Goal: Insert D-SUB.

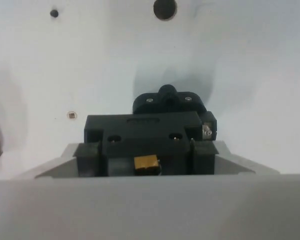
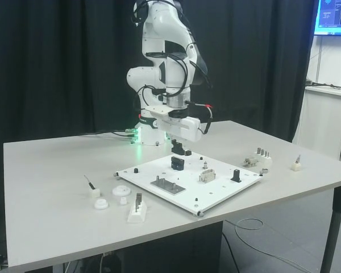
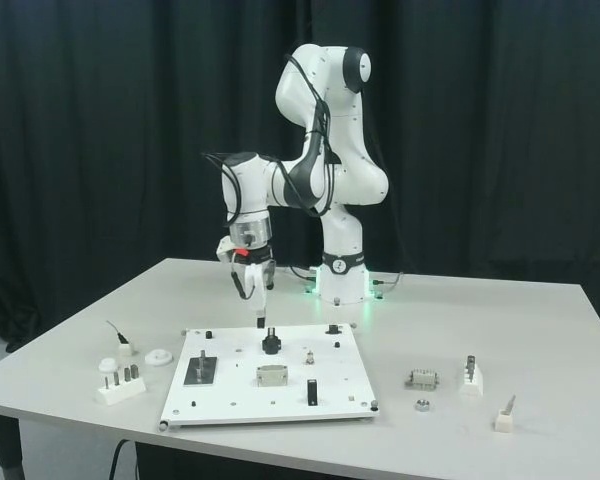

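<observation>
Black D-SUB plug (image 1: 142, 142) clamped in pincer (image 1: 145, 152), held above white board (image 2: 187, 185), over black socket block (image 2: 177, 164). Plug judged best squared to socket, then lowered straight, pressed gently.

Open air surrounds the gripper (image 3: 261, 318); only the black socket block (image 3: 271, 344) rises just below it

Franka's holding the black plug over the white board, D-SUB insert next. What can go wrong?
1. In the wrist view the black rectangular plug in the gripper sits off-centre from the black fixture below; a straight descent may hit its edge or the white board.
2. The plug hides much of the fixture from the wrist camera, so alignment is hard to confirm.
</observation>
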`<action>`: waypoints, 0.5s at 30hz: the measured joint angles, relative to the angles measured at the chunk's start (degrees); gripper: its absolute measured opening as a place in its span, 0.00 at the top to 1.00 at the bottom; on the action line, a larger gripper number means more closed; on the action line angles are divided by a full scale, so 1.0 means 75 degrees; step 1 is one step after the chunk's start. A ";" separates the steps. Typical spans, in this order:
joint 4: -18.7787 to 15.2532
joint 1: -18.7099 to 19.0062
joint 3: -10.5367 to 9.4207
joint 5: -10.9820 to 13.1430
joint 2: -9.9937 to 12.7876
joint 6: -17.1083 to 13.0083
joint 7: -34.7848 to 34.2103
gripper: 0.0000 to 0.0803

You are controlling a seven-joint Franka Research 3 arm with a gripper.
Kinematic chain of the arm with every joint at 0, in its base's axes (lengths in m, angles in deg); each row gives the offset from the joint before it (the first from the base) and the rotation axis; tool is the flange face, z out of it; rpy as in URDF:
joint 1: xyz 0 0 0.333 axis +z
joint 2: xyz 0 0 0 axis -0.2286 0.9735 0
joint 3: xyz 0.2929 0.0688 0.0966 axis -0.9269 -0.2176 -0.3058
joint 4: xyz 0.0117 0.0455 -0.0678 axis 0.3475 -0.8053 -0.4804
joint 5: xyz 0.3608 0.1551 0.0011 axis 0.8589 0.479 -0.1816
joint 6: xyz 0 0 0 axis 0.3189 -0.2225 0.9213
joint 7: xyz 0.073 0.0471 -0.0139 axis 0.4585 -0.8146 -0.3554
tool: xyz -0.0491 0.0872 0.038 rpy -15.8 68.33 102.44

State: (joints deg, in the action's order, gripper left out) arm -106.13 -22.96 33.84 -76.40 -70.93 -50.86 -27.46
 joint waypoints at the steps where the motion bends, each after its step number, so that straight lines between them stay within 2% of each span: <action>1: -0.0018 0.0000 -0.0002 0.0000 -0.0008 -0.0009 0.0000 0.53; 15: -0.0174 0.0000 -0.0005 0.0000 -0.0043 -0.0087 0.0001 0.53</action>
State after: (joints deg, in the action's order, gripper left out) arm -107.43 -22.96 33.80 -76.40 -71.25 -51.51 -27.46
